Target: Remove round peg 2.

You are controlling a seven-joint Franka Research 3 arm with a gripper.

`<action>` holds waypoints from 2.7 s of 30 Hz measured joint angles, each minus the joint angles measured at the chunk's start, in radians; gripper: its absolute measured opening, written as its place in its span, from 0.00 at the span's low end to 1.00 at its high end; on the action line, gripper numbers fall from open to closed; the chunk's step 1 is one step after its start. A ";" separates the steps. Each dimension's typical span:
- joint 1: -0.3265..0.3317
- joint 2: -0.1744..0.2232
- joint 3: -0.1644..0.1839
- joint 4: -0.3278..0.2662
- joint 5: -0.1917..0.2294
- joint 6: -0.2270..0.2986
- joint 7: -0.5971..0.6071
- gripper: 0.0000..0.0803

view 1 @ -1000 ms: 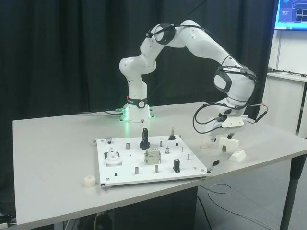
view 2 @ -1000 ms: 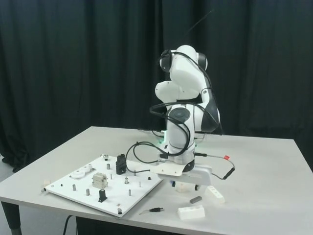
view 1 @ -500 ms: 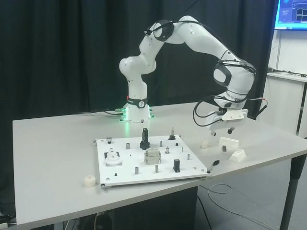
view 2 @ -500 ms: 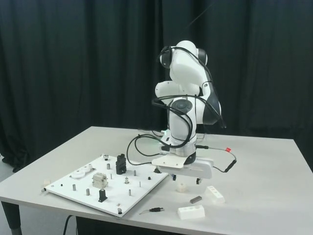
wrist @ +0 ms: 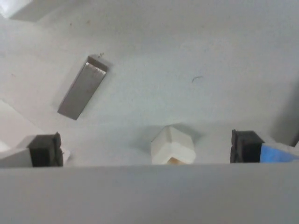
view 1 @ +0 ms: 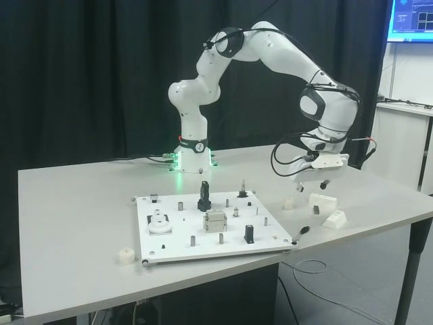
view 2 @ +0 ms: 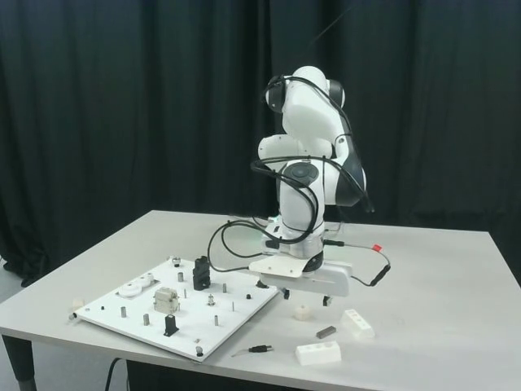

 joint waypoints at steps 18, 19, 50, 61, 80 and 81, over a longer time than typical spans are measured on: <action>-0.018 0.000 -0.023 0.000 -0.039 0.035 -0.003 1.00; -0.020 0.000 -0.026 0.000 -0.044 0.038 -0.005 1.00; -0.196 0.020 -0.038 -0.020 -0.055 0.171 -0.131 1.00; -0.232 0.042 -0.038 -0.030 -0.028 0.224 -0.131 1.00; -0.257 0.080 -0.038 -0.031 0.003 0.247 -0.165 1.00; -0.258 0.082 -0.038 -0.031 0.003 0.247 -0.167 1.00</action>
